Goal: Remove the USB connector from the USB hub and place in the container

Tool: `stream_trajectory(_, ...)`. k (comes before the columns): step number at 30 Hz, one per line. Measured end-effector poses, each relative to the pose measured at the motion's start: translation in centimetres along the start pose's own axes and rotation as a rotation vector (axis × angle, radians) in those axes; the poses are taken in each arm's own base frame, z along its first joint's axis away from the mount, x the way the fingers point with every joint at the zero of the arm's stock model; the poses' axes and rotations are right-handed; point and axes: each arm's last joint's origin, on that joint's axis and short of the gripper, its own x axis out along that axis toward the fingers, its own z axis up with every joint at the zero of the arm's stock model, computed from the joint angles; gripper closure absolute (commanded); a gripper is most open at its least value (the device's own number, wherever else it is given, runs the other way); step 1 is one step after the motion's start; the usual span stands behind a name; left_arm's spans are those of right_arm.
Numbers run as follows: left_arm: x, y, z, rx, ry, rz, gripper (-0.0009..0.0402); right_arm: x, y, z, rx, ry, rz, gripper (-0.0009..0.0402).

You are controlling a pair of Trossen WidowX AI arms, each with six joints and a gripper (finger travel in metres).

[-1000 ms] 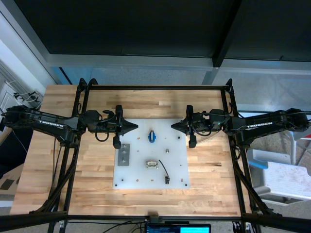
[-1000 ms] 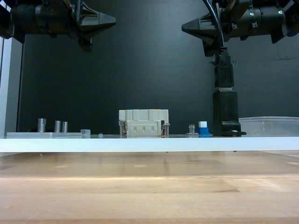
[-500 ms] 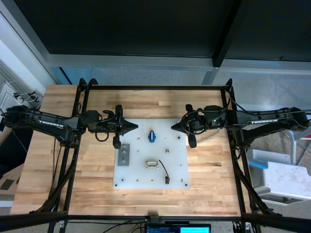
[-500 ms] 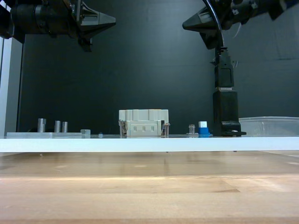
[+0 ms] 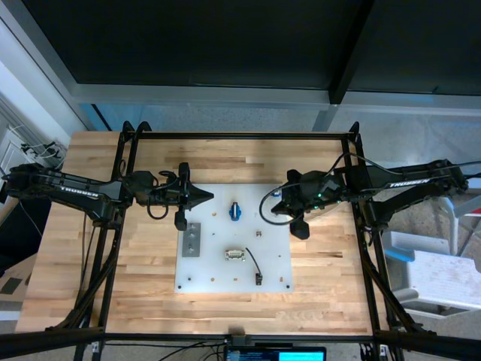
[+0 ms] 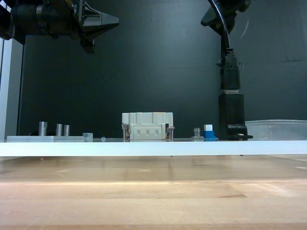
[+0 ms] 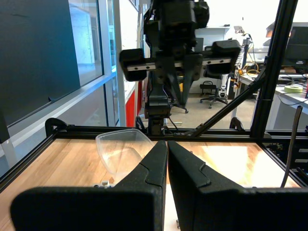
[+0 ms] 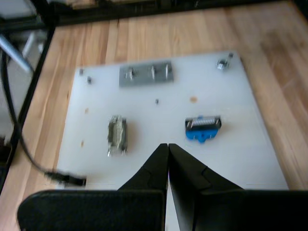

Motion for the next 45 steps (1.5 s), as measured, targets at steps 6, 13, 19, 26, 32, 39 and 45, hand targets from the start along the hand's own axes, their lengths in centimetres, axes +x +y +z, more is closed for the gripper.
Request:
stream_trajectory(6, 0.0, 0.0, 0.0, 0.000, 0.000, 0.000, 0.0392, -0.4, 1.8, 0.1, 0.030, 0.073, 0.048, 0.0393)
stream_trajectory(13, 0.0, 0.0, 0.0, 0.000, 0.000, 0.000, 0.0392, -0.6, 4.2, -0.5, 0.028, 0.145, 0.010, 0.0393)
stream_trajectory(19, 0.0, 0.0, 0.0, 0.000, 0.001, 0.000, 0.0392, 0.4, 6.6, -1.2, 0.050, 0.195, 0.007, 0.0379)
stream_trajectory(26, 0.0, 0.0, 0.0, 0.000, 0.000, 0.000, 0.0392, 1.5, 8.9, -1.7, 0.077, 0.240, 0.021, 0.0361)
stream_trajectory(32, 0.0, 0.0, 0.0, 0.000, 0.000, 0.000, 0.0392, 2.3, 10.7, -2.2, 0.074, 0.273, 0.036, 0.0333)
stream_trajectory(39, 0.0, 0.0, 0.0, 0.000, 0.000, 0.000, 0.0392, 3.8, 12.1, -2.4, 0.077, 0.315, 0.037, 0.0270)
stream_trajectory(45, 0.0, 0.0, 0.0, 0.000, 0.001, 0.000, 0.0392, 5.0, 13.4, -2.2, 0.065, 0.326, 0.033, 0.0254)
